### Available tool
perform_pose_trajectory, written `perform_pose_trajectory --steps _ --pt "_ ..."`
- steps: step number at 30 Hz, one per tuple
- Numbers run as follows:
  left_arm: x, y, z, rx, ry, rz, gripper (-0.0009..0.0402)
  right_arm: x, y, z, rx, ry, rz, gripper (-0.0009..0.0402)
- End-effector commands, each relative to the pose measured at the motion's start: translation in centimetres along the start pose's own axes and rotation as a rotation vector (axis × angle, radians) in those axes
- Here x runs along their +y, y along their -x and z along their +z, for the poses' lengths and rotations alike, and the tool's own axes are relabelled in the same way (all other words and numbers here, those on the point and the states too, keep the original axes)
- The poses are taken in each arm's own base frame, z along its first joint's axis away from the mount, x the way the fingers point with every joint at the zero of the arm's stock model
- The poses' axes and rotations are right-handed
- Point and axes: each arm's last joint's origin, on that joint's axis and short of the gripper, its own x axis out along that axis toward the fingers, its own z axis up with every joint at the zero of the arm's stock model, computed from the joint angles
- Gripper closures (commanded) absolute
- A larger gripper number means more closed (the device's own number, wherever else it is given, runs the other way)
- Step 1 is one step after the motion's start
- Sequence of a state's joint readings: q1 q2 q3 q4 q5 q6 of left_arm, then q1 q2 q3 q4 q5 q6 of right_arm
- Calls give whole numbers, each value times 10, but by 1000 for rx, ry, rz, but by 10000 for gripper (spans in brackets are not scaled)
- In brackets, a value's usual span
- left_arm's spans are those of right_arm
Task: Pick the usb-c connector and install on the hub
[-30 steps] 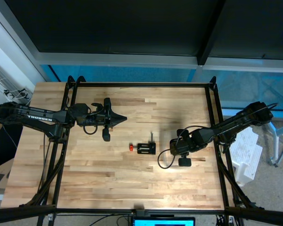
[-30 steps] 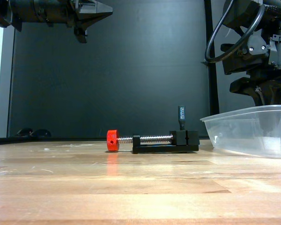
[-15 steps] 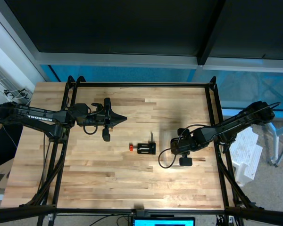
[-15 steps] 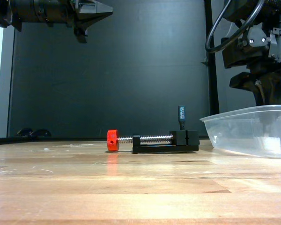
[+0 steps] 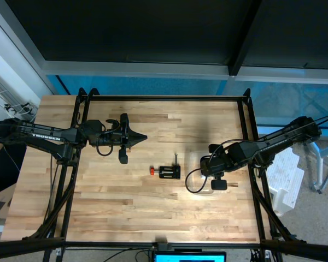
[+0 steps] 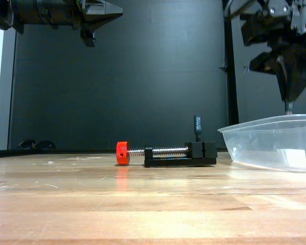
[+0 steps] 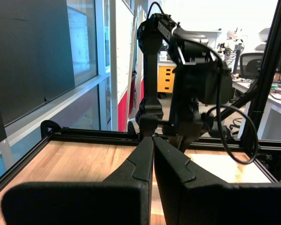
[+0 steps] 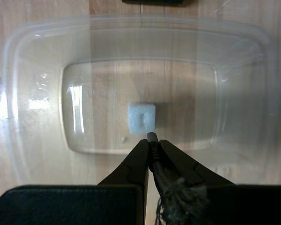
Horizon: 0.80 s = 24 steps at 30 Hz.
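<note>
Tabletop (image 5: 126, 202): pale wood strips, smooth, soft sheen.
Hub (image 6: 201, 152): matt black plastic; screw (image 6: 166, 151) bright threaded metal; knob (image 6: 122, 152) orange-red matt plastic.
Tray (image 6: 245, 145), lower right of low view: clear glossy plastic.
Square piece (image 8: 141, 117): white, foam-like, rough.
Left tool (image 7: 153, 140), upper left of low view: matt black plastic, tips pressed together.
Right tool (image 8: 152, 145), above tray: same matt black, pinching usb-c connector (image 8: 152, 136), dull dark grey; woven sleeve (image 8: 178, 197) frayed.

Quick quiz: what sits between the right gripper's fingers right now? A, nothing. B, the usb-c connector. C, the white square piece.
B: the right gripper, above the clear tray, pinches the usb-c connector; the left gripper hangs shut, high at the table's left side.
</note>
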<state>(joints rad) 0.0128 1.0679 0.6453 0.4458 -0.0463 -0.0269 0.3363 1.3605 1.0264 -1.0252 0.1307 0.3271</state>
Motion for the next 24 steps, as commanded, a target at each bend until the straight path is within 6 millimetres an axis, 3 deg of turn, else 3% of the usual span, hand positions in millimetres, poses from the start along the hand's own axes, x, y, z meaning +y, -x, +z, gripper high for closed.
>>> perform_pose_trajectory --steps 1,7,24 --pt "0 0 0 0 0 0 393 -1 13 3 9 5 -9 393" --pt "0 0 0 0 0 0 393 -2 28 7 8 4 -12 393" --pt "0 0 0 1 0 0 393 -1 30 20 -1 -20 -11 393"
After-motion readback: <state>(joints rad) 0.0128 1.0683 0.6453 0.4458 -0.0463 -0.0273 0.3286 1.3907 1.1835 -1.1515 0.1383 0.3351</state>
